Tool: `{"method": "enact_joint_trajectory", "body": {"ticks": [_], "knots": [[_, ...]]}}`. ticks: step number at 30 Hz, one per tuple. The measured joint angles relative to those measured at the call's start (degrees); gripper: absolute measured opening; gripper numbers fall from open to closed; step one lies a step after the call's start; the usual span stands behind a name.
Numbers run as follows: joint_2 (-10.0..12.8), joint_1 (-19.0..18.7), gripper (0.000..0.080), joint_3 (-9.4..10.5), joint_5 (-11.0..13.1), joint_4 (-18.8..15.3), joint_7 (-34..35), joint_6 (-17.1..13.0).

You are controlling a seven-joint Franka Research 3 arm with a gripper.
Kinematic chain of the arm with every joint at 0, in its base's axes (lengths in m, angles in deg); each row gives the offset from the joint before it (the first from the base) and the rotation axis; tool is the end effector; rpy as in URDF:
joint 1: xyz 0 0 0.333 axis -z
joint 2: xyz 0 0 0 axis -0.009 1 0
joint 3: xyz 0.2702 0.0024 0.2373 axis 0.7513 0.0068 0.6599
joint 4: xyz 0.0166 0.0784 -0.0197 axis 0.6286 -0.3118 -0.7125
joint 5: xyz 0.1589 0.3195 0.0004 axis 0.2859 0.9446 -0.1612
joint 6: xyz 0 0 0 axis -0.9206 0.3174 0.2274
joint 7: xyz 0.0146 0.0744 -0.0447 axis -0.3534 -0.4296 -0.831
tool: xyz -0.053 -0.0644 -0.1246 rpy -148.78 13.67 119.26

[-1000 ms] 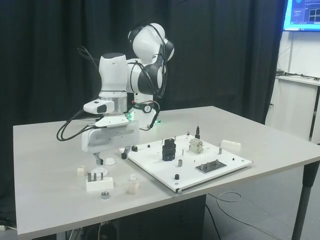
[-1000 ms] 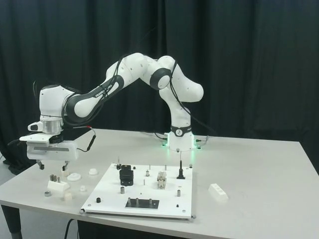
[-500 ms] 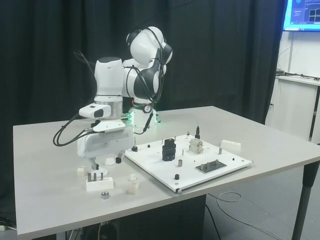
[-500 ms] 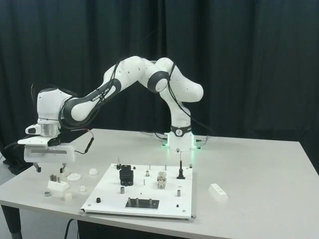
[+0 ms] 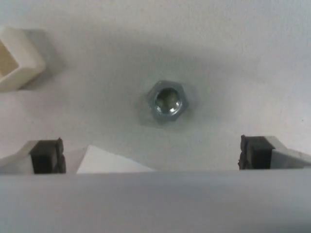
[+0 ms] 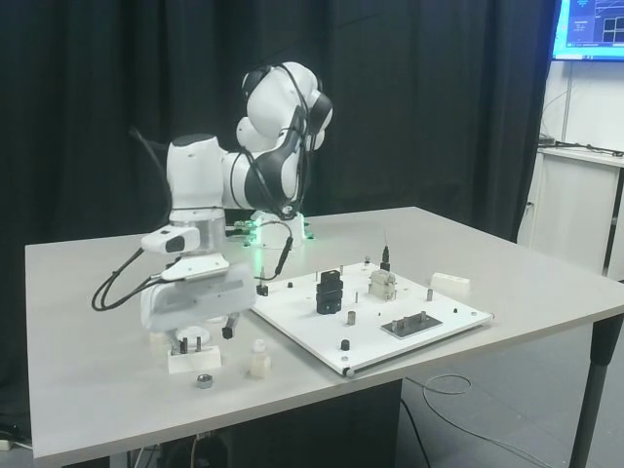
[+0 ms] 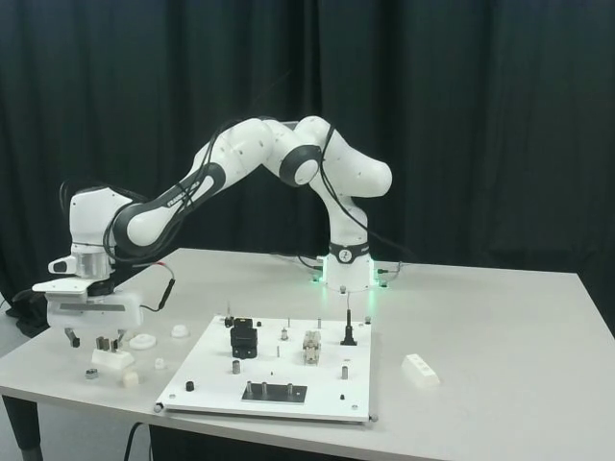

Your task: Pick bolt 4.

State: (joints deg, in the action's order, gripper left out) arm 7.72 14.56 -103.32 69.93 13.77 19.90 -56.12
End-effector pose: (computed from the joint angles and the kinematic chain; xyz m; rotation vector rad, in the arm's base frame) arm 0.6514 -0.4212 0.2337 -2.9921 0.8303 -0.2308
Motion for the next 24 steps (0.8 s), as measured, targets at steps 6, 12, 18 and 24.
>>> {"method": "enact_joint_trajectory", "body": {"ticks": [6, 12, 18, 24], "knots": [[1.4, 0.6, 0.0800, 0.00, 2.7, 0.0, 0.0, -0.4], [2.5, 0.8, 0.0800, 0.01, 5.3, 0.0, -0.1, -0.7], [3.3, 0.9, 0.0800, 0.01, 7.4, 0.0, -0.1, -1.2], [3.7, 0.9, 0.0800, 0.01, 9.0, 0.0, -0.1, -1.5]]}}
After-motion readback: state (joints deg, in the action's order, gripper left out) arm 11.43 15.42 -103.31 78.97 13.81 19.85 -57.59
